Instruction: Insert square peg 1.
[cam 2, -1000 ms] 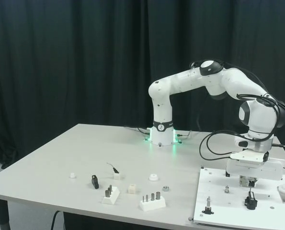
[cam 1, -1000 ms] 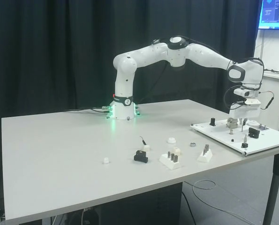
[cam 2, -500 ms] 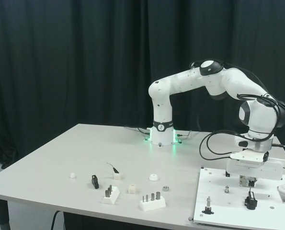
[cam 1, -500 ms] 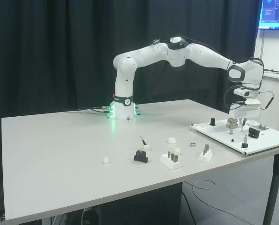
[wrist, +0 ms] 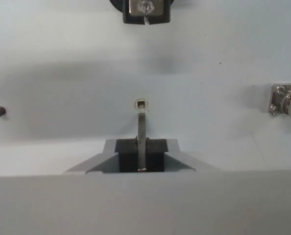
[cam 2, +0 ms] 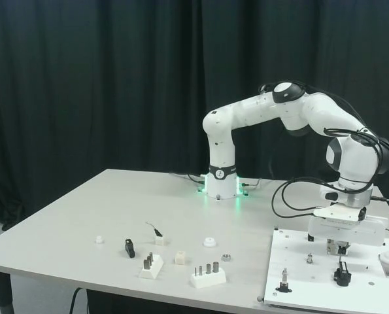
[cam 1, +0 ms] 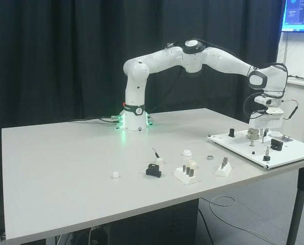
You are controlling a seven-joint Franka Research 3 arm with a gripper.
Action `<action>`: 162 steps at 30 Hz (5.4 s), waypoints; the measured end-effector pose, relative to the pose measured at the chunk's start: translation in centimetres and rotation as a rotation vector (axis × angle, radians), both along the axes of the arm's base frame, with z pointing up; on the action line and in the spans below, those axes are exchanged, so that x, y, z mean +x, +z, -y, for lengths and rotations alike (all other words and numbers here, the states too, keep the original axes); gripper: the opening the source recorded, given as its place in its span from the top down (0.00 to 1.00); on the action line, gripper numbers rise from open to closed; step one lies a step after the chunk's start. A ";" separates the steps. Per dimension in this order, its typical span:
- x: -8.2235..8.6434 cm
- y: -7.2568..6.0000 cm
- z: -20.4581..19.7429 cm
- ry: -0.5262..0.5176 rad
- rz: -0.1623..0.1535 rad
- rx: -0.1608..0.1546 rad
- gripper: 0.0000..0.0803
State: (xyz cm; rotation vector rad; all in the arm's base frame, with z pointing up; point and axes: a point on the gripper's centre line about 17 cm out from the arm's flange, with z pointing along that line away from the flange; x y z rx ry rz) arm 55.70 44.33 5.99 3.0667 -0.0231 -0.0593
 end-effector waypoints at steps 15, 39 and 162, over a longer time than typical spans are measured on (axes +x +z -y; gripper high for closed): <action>0.0 0.0 -0.5 -0.009 0.008 0.002 0.96; 0.5 0.0 -0.3 -0.024 0.025 -0.001 0.96; 1.2 0.1 0.2 0.103 0.019 0.005 0.96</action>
